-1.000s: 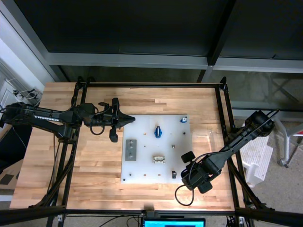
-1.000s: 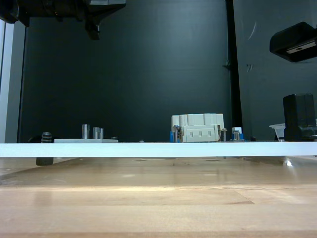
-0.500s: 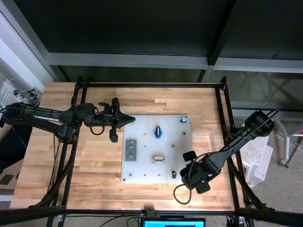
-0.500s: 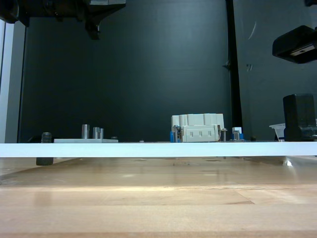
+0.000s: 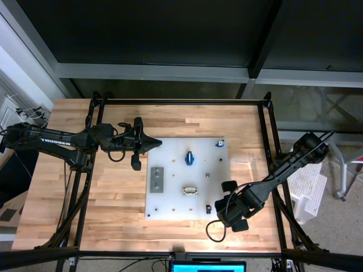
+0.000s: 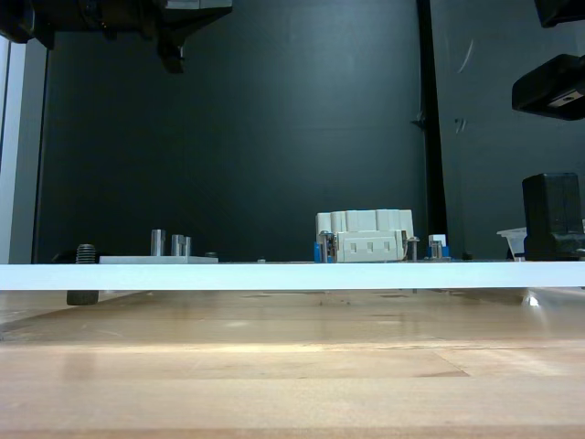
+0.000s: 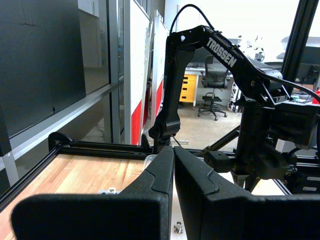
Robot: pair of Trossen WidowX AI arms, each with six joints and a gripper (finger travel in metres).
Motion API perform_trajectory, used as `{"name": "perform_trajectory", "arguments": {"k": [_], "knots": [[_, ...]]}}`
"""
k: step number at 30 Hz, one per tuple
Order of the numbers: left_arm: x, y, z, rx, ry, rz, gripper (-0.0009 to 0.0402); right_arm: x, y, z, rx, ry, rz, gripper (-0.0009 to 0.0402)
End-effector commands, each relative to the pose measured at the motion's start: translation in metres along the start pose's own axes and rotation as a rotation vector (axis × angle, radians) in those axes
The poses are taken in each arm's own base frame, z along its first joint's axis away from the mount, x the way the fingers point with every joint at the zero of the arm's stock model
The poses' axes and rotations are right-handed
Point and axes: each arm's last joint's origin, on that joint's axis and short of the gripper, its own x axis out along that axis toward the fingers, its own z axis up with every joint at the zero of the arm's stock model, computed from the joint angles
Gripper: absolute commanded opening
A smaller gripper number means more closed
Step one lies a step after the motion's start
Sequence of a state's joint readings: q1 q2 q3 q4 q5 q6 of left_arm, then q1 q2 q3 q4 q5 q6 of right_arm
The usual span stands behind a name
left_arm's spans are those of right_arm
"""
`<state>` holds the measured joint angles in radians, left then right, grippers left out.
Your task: Pick the 16mm bar and install on taskboard
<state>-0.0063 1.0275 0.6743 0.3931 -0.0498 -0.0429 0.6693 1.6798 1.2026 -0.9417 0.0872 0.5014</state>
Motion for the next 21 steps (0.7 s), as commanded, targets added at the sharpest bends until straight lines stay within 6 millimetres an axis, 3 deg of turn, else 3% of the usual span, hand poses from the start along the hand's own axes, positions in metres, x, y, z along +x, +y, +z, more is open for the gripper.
{"name": "perform_trajectory", "arguments": {"k": [1, 16, 21], "knots": [[0.0000, 0.0001, 0.0000, 0.000, 0.000, 0.000, 0.0000, -0.0002, 0.0002, 0.0001, 0.017, -0.002, 0.001, 0.0000], [0.0000, 0.0000, 0.0000, 0.000, 0.000, 0.000, 0.0000, -0.0001, 0.0002, 0.0000, 0.018, -0.001, 0.001, 0.0000], [0.0000, 0.0001, 0.0000, 0.000, 0.000, 0.000, 0.0000, 0.0088, 0.0016, 0.0010, 0.016, 0.021, -0.010, 0.0000]]}}
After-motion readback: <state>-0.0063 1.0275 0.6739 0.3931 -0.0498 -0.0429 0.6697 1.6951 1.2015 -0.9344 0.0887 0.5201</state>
